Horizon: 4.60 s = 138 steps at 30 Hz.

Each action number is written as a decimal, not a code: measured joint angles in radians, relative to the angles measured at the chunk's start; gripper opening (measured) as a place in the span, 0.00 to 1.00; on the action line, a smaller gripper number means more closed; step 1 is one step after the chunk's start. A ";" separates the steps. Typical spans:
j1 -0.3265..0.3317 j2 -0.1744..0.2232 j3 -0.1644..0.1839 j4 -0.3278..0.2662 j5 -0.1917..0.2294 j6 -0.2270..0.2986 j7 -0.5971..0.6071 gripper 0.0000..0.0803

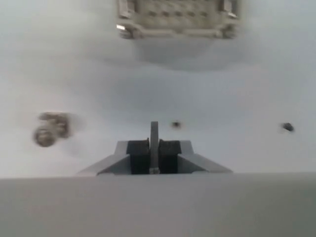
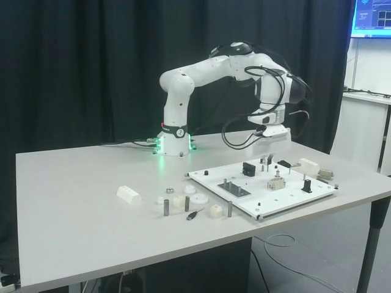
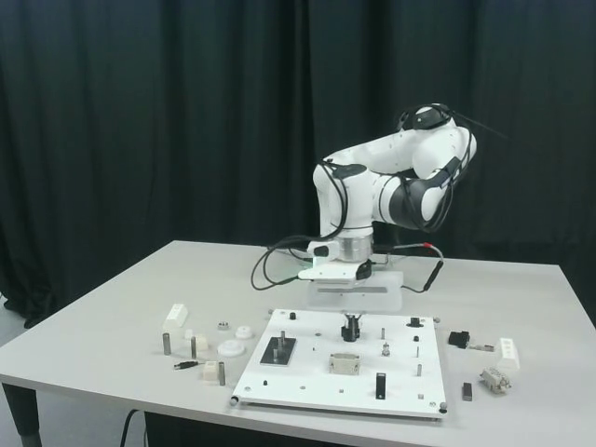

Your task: Place square peg 1.

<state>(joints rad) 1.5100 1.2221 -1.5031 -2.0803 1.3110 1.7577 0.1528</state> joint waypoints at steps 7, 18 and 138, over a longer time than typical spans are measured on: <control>0.014 -0.021 -0.012 0.047 0.017 -0.045 0.048 0.04; 0.057 -0.032 -0.013 0.151 0.024 -0.106 0.202 0.04; 0.067 -0.027 0.243 0.426 0.007 -0.006 0.455 1.00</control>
<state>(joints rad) 1.5773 1.1954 -1.2604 -1.6543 1.3180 1.7516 0.6075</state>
